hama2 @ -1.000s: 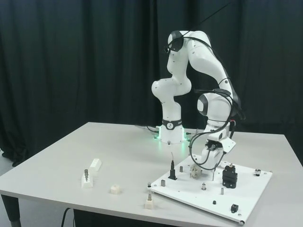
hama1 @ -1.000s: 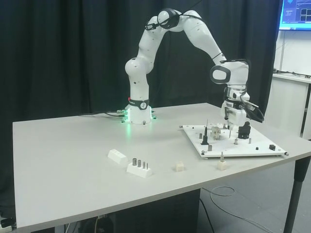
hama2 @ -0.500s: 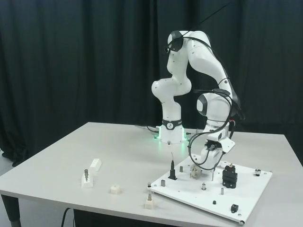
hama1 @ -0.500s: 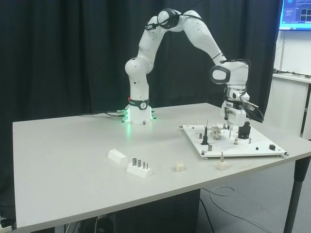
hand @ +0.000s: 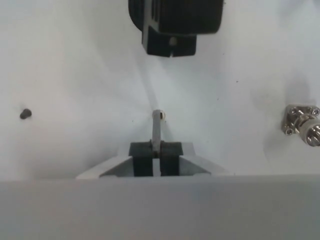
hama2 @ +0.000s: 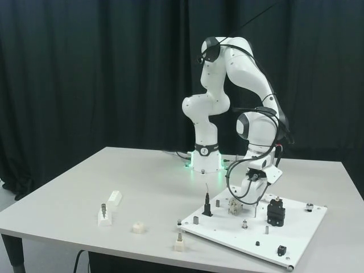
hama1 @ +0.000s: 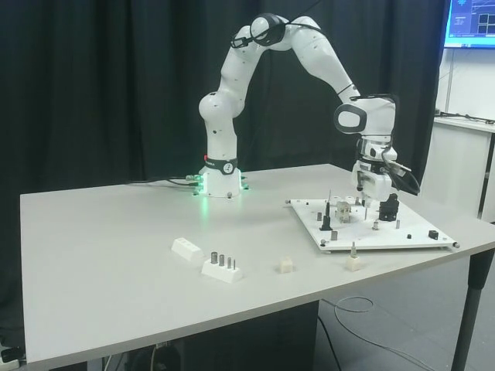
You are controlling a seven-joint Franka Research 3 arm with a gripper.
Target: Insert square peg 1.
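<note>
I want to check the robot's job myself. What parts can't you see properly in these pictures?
- Peg tip: wrist view, too small to tell whether it is in a hole.
- Gripper: wrist view, a grey band across the picture covers its upper part.
- Gripper fingers: both room views, too small.
- Black block: wrist view, cut off by the edge.

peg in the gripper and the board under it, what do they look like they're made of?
Peg: thin grey bar with a dull sheen, probably metal, clamped between the black pads of the gripper. Board: flat matte white plate, likely plastic or painted metal; the look leaves that open.
</note>
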